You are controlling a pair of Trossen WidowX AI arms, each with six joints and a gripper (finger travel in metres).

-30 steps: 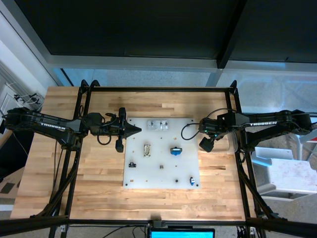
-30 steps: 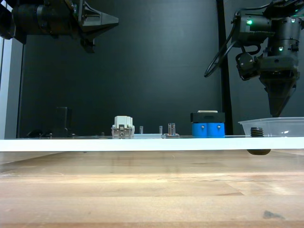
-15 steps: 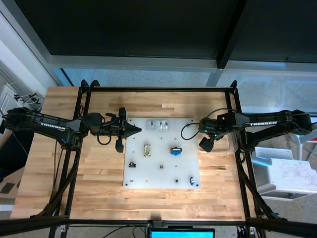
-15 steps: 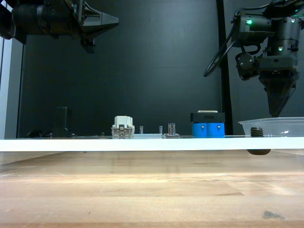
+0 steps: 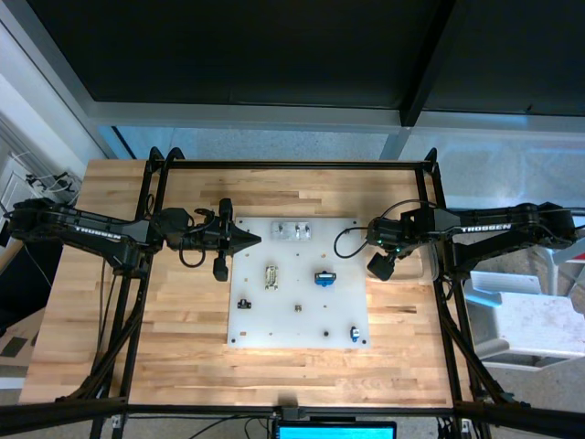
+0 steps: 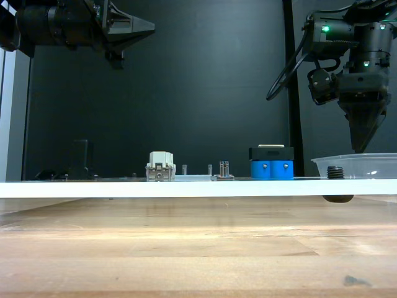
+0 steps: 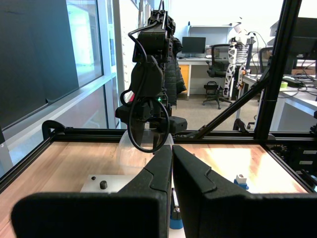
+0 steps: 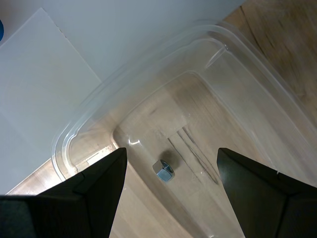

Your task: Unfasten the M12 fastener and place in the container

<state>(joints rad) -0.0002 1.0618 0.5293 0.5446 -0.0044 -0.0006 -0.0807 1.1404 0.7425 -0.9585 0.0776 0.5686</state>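
Right wrist view: M12 fastener (image 8: 163,170), a small silver nut, lies loose on the floor of the clear container (image 8: 83,122). Right tool (image 8: 172,151) fingers are spread wide, one to each side of the nut and apart from it. Low view: right tool hangs point-down just above the container rim, apart from it. The black ribbed stud (image 6: 335,172) stands in front of the container wall, ribs showing. High view: container sits on the tabletop (image 5: 183,366) just off the white board (image 5: 274,320) at the board's 3 o'clock side, with the right tool above it. Left tool (image 5: 247,240) is held high over the board's 10 o'clock edge, tip pointing toward 3 o'clock. Left wrist view shows its fingers pressed together, only a thin seam between them. Blue connector (image 5: 324,278) sits on the board just toward 3 o'clock from centre.
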